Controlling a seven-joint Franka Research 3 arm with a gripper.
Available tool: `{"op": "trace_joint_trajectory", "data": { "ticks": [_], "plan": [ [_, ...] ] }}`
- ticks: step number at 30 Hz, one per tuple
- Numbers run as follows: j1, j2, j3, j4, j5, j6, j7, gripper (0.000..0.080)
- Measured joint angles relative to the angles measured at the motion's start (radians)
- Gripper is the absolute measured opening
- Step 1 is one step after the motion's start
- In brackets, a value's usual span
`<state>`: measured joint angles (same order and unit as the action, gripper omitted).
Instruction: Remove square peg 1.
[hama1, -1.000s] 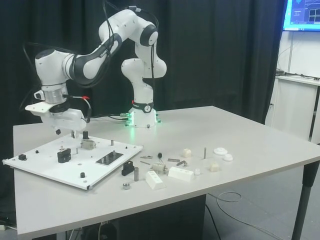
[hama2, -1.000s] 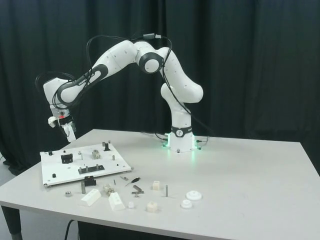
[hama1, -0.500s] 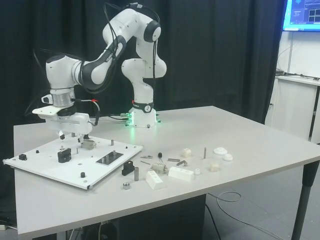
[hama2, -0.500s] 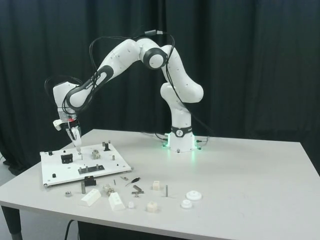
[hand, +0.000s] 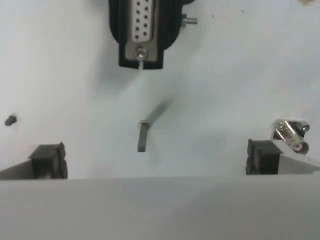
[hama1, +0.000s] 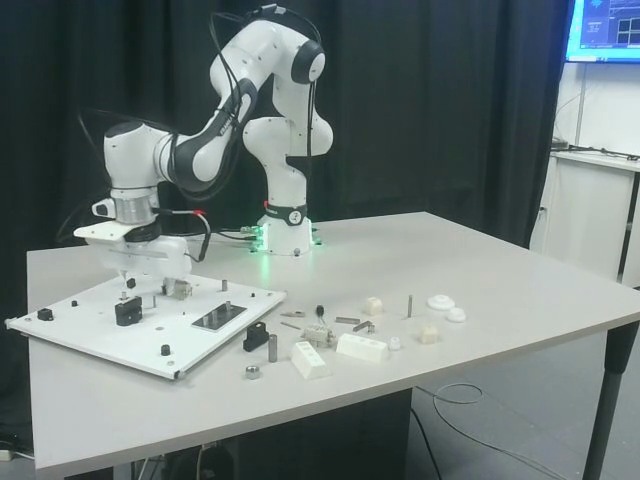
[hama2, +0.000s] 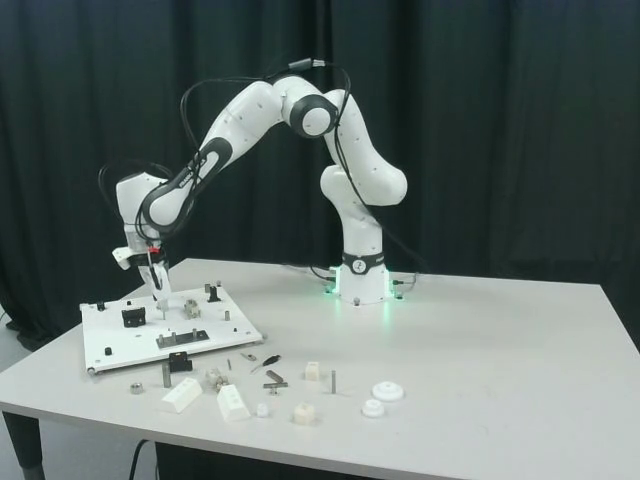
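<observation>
The square peg (hand: 142, 136) is a thin grey post standing upright in the white board (hand: 225, 80). In the wrist view it lies between my two black fingertips (hand: 48, 161), which are set wide apart on either side of it with nothing held. My gripper (hand: 156, 159) is open. In the first room view the gripper (hama1: 141, 283) hangs low over the back part of the board (hama1: 90, 330), just above the peg (hama1: 153, 296). From the second room view the gripper (hama2: 158, 291) points down at the board (hama2: 110, 350).
A black multi-pin connector (hand: 142, 32) and a metal coaxial socket (hand: 292, 135) are mounted on the board near the peg. Loose white blocks (hama1: 362, 347), white gears (hama1: 441, 301) and small black parts (hama1: 255, 337) lie on the grey table (hama1: 500, 260) beside the board.
The arm has swung in over the board and the gripper has come down from above its back edge to just over the peg.
</observation>
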<state>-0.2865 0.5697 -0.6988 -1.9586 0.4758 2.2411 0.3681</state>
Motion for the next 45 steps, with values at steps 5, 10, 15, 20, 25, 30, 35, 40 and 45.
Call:
{"op": "trace_joint_trajectory", "data": {
  "ticks": [5,10,15,20,25,30,35,40,45],
  "plan": [
    [0.005,0.0,0.001,-0.027,0.016,0.038,0.001,0.08],
    [0.011,0.0,0.001,-0.048,0.034,0.071,0.001,0.08],
    [0.013,0.001,0.005,-0.061,0.044,0.094,0.001,0.08],
    [0.013,0.003,0.012,-0.065,0.044,0.11,0.001,0.08],
    [0.013,0.005,0.02,-0.069,0.044,0.133,0.001,0.08],
    [0.013,0.011,0.026,-0.071,0.044,0.149,0.001,0.08],
    [0.013,0.02,0.03,-0.071,0.046,0.157,0.001,0.08],
    [0.013,0.03,0.032,-0.071,0.046,0.16,-0.012,0.0694],
    [0.013,0.035,0.035,-0.069,0.046,0.158,-0.013,0.0505]
  ]
}}
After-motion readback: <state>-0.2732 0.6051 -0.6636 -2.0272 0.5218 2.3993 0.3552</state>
